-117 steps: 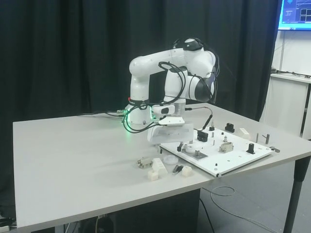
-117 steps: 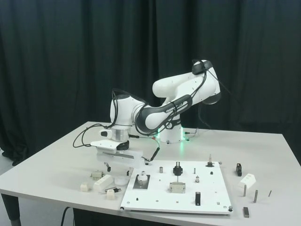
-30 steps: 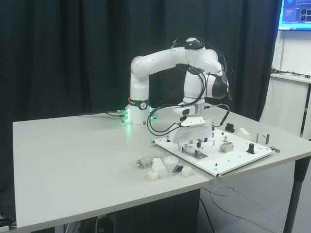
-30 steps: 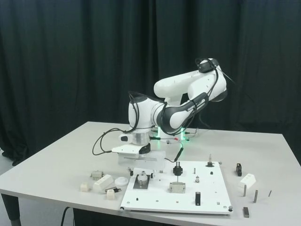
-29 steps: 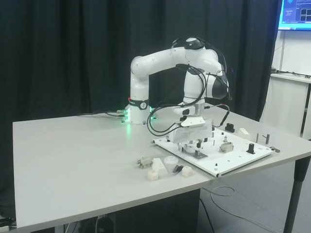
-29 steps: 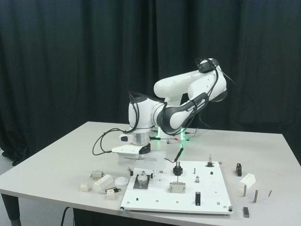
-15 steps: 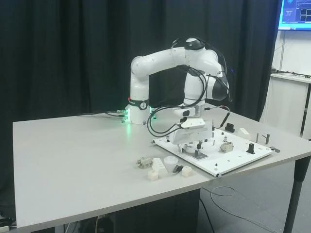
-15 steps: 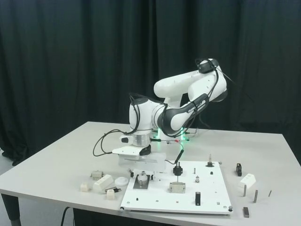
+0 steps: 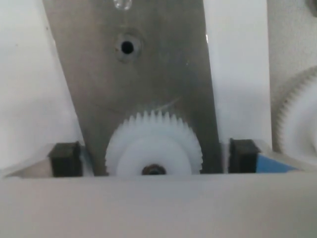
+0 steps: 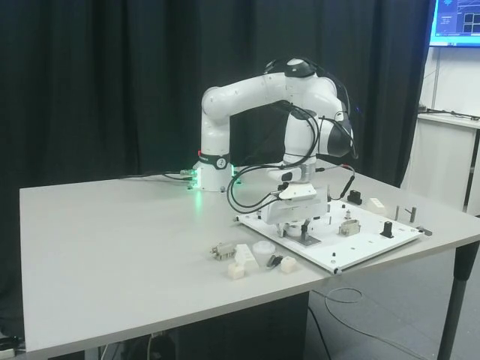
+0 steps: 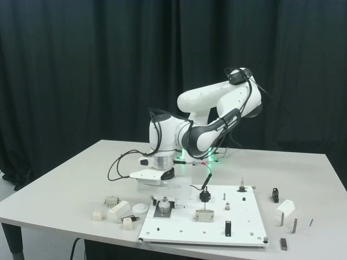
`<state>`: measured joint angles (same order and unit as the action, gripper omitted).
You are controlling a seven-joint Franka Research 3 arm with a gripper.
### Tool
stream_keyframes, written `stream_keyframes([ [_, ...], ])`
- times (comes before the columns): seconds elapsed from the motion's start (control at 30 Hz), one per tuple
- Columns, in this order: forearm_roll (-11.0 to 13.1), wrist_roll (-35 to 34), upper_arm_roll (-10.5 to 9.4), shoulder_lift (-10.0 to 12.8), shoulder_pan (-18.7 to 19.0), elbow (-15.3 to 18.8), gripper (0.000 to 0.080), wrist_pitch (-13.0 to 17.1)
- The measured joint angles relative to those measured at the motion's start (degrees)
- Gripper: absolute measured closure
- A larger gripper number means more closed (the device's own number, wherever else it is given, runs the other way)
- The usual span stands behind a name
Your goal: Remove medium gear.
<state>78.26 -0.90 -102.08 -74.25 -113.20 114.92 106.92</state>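
hand [image 9: 154, 166]: my fingers [image 9: 64, 158] spread, one on each side of gear, not touching | gear [image 9: 153, 148]: white, seated on grey plate [image 9: 133, 84] of white board [image 11: 217, 227] | table [image 10: 112, 240]: grey

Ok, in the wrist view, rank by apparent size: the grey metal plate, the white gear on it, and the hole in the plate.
1. Grey metal plate, largest.
2. White gear, partly hidden.
3. Hole, smallest.
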Motion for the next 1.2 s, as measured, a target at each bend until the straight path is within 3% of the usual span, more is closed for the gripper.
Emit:
stream_keyframes([
  [0.13, 0.01, -0.16, 0.18, 0.07, 0.11, -0.05, 0.0104, -0.17],
  [0.17, 0.01, -0.36, 0.2, 0.07, 0.1, -0.06, 0.0248, -0.17],
  [0.43, -0.17, -1.15, 0.7, 0.07, 0.21, -0.09, 0.0248, -0.51],
  [0.47, -0.17, -1.15, 0.72, 0.07, 0.21, -0.09, 0.0406, -0.53],
  [0.97, -0.29, -1.15, 0.85, 0.07, 0.25, -0.07, 0.0405, -0.6],
  [1.2, -0.97, -1.15, 2.06, 0.11, 0.62, -0.1, 0.0406, -1.75],
])
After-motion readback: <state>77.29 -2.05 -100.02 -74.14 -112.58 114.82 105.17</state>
